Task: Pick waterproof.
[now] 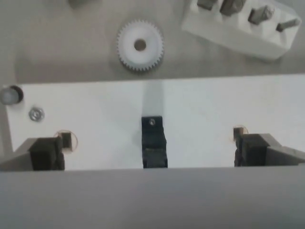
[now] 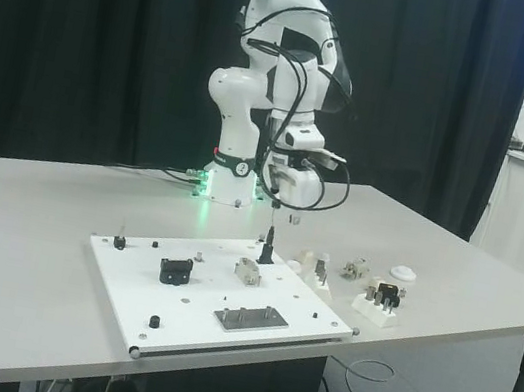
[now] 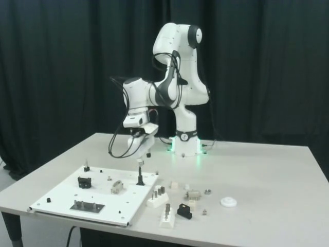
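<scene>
Gripper [image 1: 150, 152] poised above the white board [image 2: 215, 289], fingers [image 1: 45, 155] spread wide and holding nothing. Black waterproof connector [image 1: 154, 143], probably the task's thing, standing upright near the board's back edge, between the fingertips but untouched. White gear [image 1: 140, 46] lying on the table [image 2: 37, 207] just beyond that edge.

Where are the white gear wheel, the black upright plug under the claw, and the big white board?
white gear [image 1: 140, 46], wrist view, toothed face beside its hole.
black plug [image 1: 154, 142], wrist view, its body.
white board [image 2: 125, 279], first room view, bare surface.

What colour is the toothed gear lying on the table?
White. The gear shows best in the wrist view.
</scene>
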